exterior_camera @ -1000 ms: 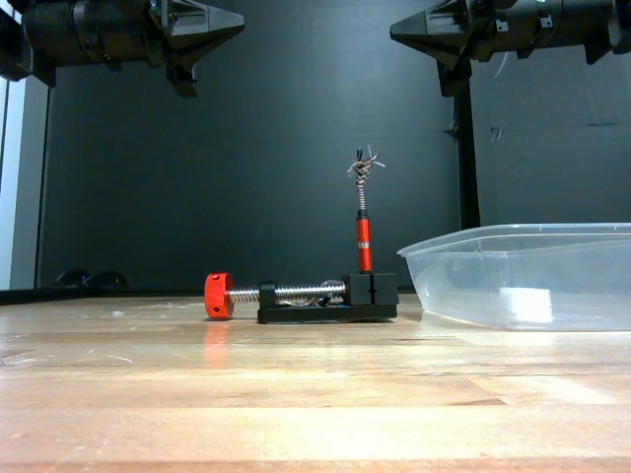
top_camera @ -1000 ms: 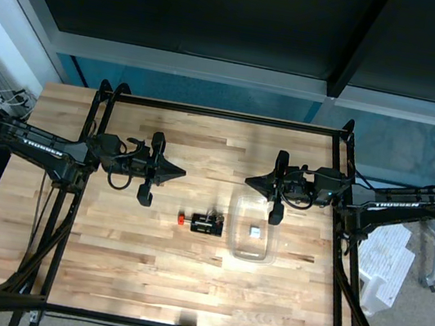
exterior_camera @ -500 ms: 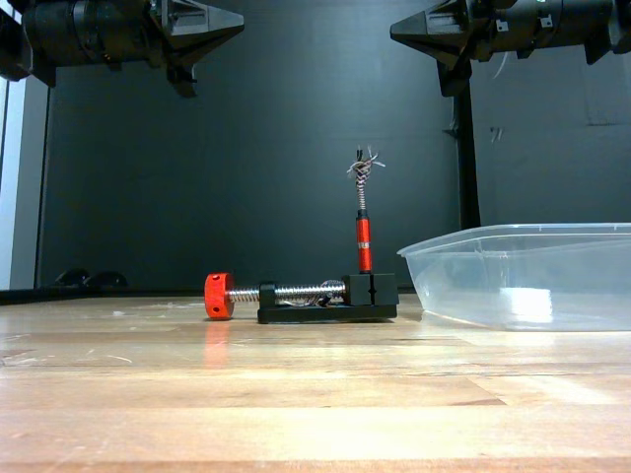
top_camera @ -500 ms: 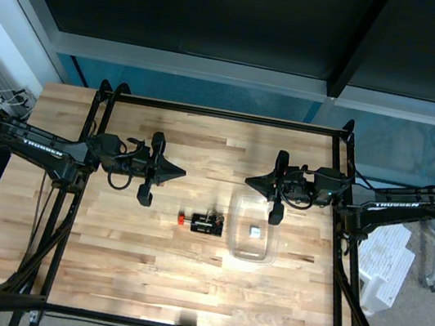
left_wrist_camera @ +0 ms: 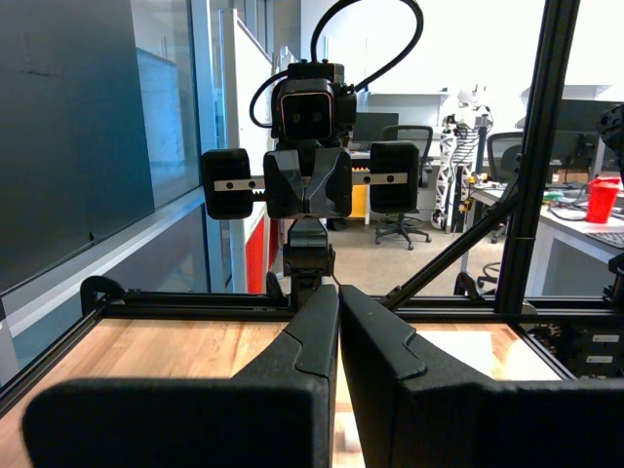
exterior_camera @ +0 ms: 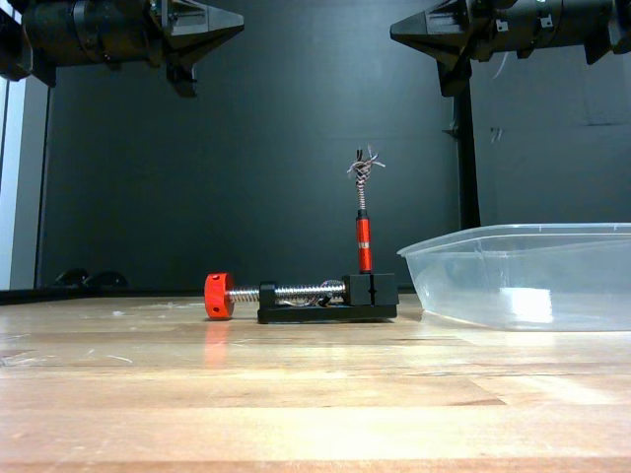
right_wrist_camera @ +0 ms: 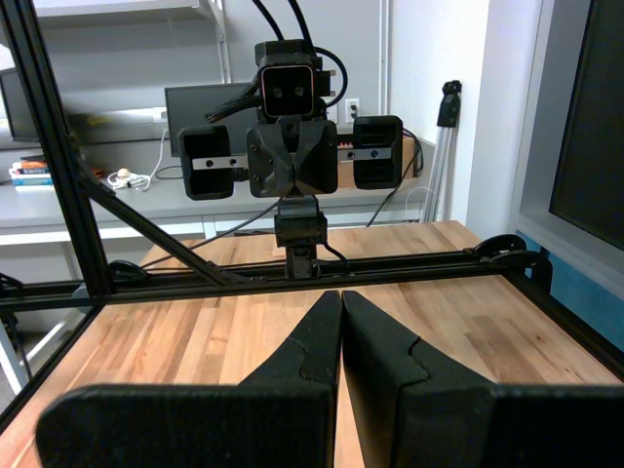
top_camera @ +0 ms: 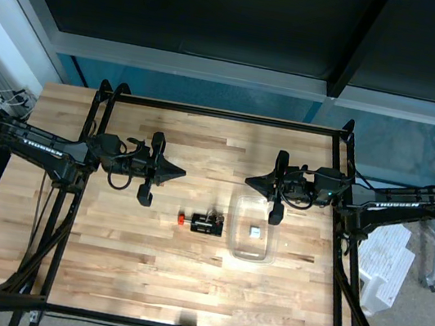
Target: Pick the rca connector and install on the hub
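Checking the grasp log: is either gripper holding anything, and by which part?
Nothing is held. The left gripper and right gripper are both shut empty, high above the table; the hub sits untouched.

Clear tray (top_camera: 250, 257) on wooden table (top_camera: 104, 253); 1 white square (top_camera: 255, 232), perhaps plastic, inside.

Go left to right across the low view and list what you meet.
On the table: red knob → hub body → clear tray. Overhead: left gripper, then right gripper, both shut.
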